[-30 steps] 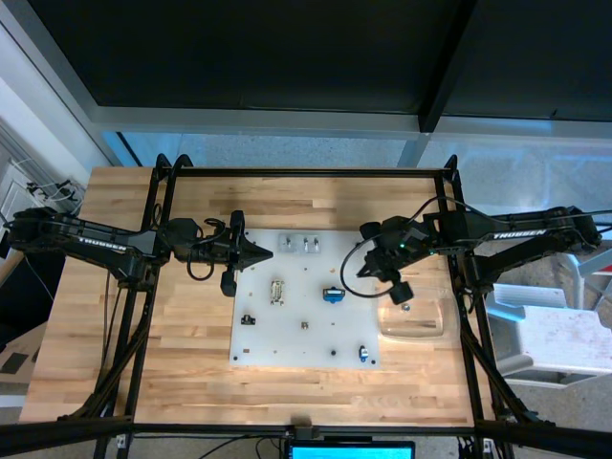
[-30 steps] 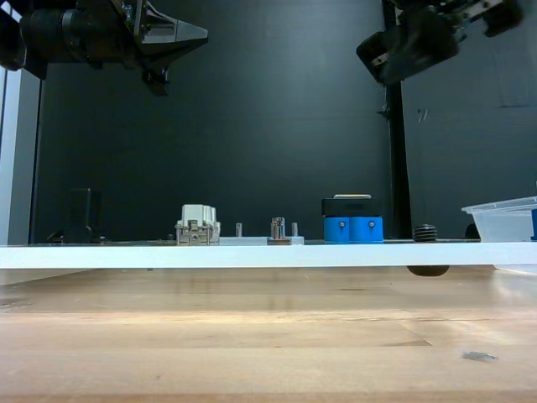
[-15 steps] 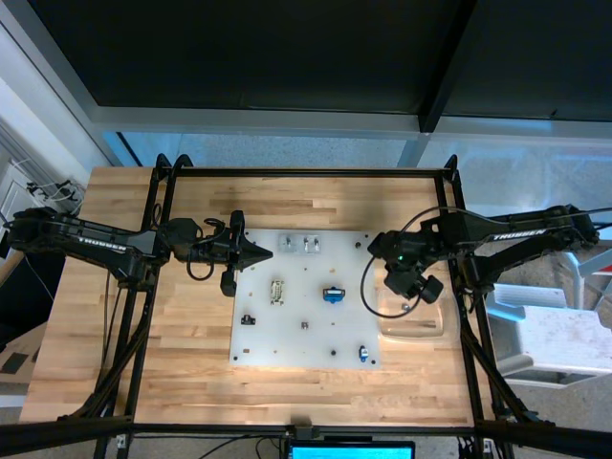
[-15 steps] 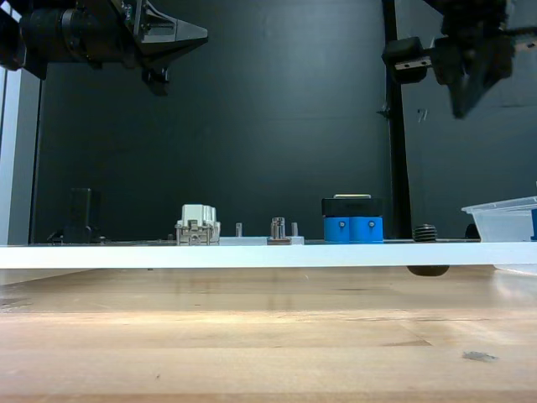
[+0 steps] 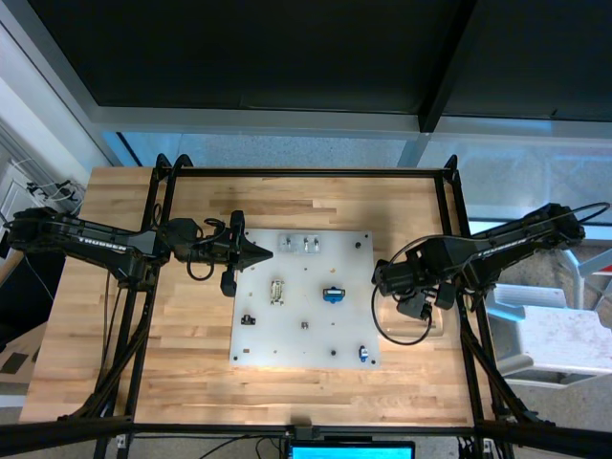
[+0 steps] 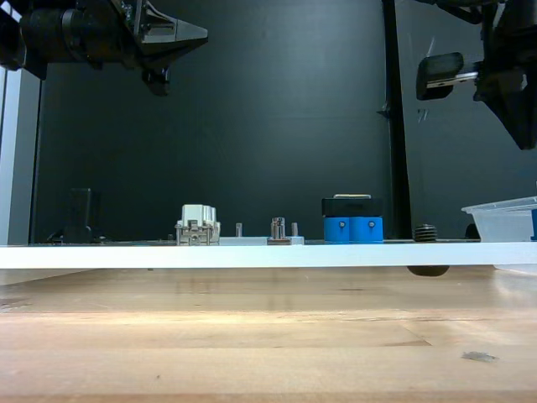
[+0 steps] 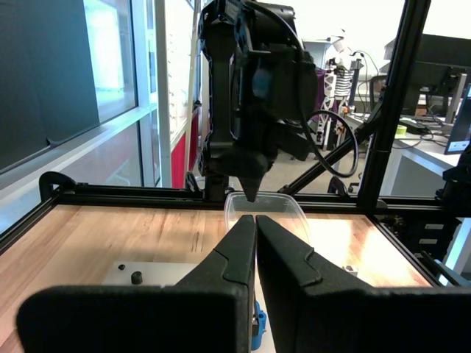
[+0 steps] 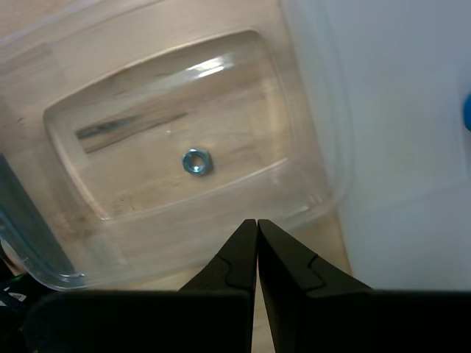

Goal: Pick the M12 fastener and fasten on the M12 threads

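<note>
- The M12 nut (image 8: pixel 196 162) lies flat, hole up, near the middle of the clear tray (image 8: pixel 68 185), apart from every wall. It is not on its stud.
- The right gripper (image 8: pixel 257 223) hangs above the tray with its fingers pressed together and nothing between them. Its tips point down at a spot short of the nut, nearer the tray's rim.
- The step in hand looks like the reach for the pick. To do it well, the fingers should spread before the descent, centre over the nut and come straight down. They should close on two opposite flats, clear of the sloping walls; so small a nut may skid on smooth plastic.
- The black stud (image 6: pixel 426 232) shows bare ribs on the white board (image 5: pixel 258 335), so the nut should be carried level to start the thread.
- The left gripper (image 7: pixel 255 218) is closed and empty, raised over the board's left edge above the bench (image 5: pixel 191 382), well apart from the tray.
</note>
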Controlling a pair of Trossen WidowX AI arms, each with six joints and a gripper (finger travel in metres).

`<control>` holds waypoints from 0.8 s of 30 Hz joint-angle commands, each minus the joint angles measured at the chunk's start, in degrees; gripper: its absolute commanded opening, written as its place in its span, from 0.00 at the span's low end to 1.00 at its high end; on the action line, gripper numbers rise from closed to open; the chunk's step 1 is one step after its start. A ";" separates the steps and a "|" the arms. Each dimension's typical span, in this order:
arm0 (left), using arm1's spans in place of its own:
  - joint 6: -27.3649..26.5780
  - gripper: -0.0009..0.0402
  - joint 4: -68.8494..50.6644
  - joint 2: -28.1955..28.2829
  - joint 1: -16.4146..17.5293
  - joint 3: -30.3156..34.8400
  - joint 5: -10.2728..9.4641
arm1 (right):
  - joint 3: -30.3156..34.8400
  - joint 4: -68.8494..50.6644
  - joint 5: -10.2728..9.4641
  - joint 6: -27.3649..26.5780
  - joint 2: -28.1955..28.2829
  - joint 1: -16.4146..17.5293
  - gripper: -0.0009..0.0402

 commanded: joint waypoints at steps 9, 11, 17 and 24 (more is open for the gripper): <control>0.00 0.02 0.02 0.00 0.02 0.02 0.02 | -4.72 2.97 0.02 -0.63 0.22 3.13 0.12; -0.02 0.02 0.02 0.00 0.02 0.02 0.00 | -5.49 3.72 -0.02 -0.63 0.22 3.43 0.18; 0.00 0.02 0.02 0.00 0.02 0.02 0.02 | -8.15 5.90 0.02 -0.70 0.22 3.74 0.35; 0.00 0.02 0.02 0.00 0.02 0.02 0.00 | -11.61 9.22 0.02 -1.07 0.20 4.70 0.47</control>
